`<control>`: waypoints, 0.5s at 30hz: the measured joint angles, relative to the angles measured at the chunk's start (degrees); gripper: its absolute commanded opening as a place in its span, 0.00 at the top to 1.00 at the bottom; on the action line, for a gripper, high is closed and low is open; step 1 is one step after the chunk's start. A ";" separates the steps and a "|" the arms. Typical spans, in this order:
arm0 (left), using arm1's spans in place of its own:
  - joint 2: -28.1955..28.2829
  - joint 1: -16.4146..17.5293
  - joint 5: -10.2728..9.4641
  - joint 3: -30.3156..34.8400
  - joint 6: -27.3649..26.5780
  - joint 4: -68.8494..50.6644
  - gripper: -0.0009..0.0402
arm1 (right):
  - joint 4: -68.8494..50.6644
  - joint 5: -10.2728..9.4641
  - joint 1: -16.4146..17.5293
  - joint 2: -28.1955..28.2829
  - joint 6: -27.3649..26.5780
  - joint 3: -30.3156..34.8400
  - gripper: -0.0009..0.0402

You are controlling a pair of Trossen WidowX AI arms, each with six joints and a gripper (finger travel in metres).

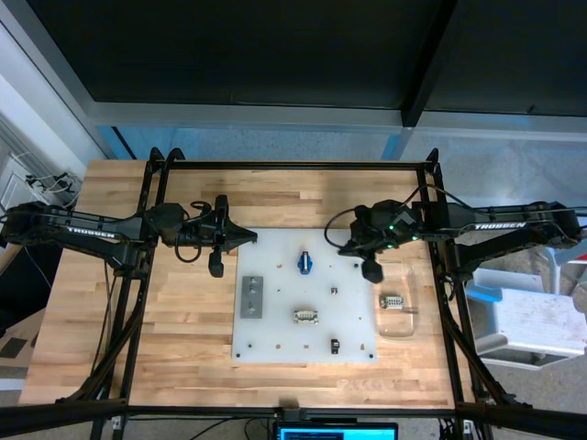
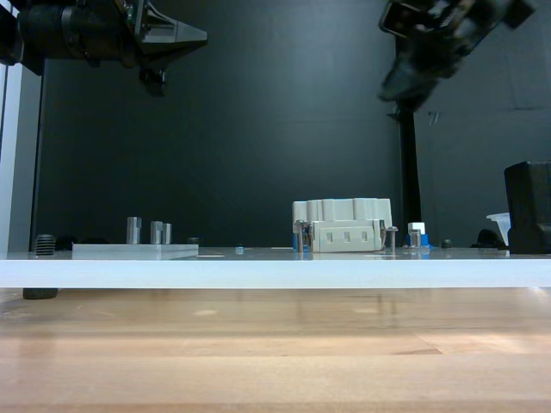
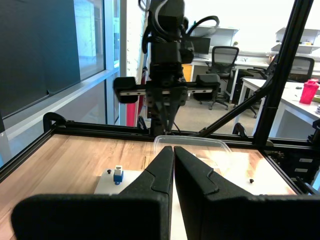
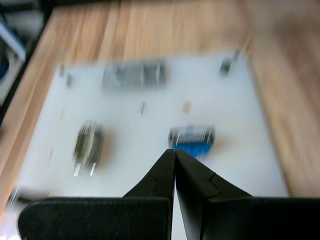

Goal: Pick the HAN10E connector and install in the HAN10E hub

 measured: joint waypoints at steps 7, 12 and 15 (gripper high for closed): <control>0.00 0.00 -0.02 0.02 0.00 0.00 0.98 | -19.61 3.30 4.72 0.00 0.87 5.92 0.98; -0.02 0.00 -0.02 0.00 0.00 0.00 0.98 | -28.83 4.26 8.24 0.02 2.95 7.72 0.98; -0.02 0.00 0.00 0.00 0.00 0.02 0.98 | -33.00 5.29 10.51 0.02 3.67 7.80 0.98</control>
